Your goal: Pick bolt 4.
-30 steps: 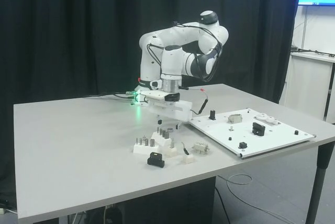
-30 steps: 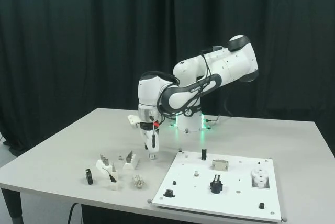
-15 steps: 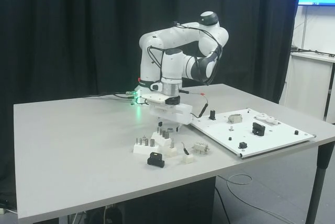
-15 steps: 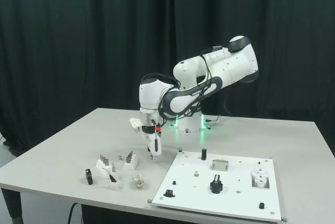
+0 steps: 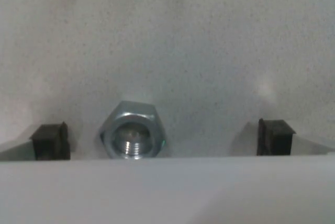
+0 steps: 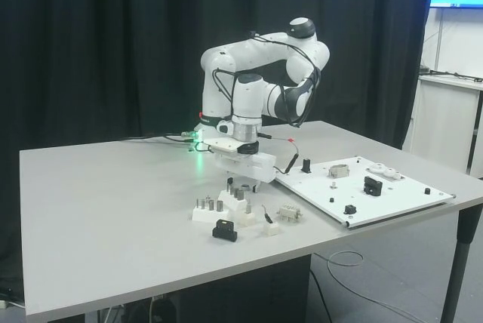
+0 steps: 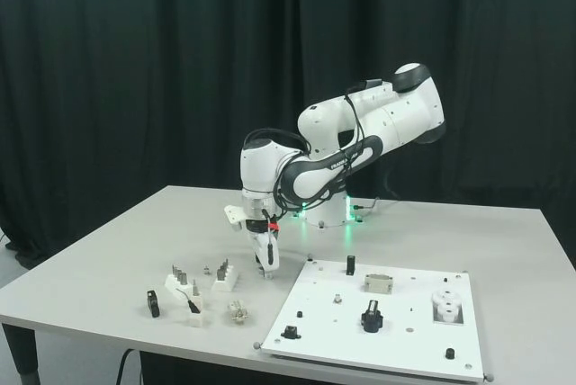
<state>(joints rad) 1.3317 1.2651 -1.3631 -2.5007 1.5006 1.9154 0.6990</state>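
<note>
**BOLT 4: NOT YET GRASPED, FINGERS APART AROUND IT**

Progress, as judged from the views:
- Done: gripper [image 5: 162, 139] brought over the part, with bolt 4 [image 5: 133, 131] between the two black fingertips [image 5: 51, 141]
- Not done: closing on the bolt, lifting it away
- Stage: about midway, approach made and grasp outstanding

Hand state:
- Spread wide, clamped on nothing
- Clear gap on each side of the bolt in the wrist view
- Bolt much nearer one fingertip than the other, touching neither, so probably due a small sideways correction or an uneven closing

Location of the task's thing:
- Wrist view: directly under the hand, against grey speckled table [image 5: 209, 51]
- First room view: gripper [image 6: 244, 181] at centre frame, just above the white holder blocks [image 6: 238, 202]
- Second room view: gripper [image 7: 267, 268] left of centre, beside the holder blocks [image 7: 223, 277] and left of the white board [image 7: 396, 335]
- Bolt too small to single out in either room view
- Seated in a holder or standing on the table: cannot tell

Appearance of bolt 4:
- Six-sided head, bright bare metal, seen end-on
- Round recess in the middle with faint ring marks
- Flats clean and sharp-edged
- Shank hidden below the head
</note>
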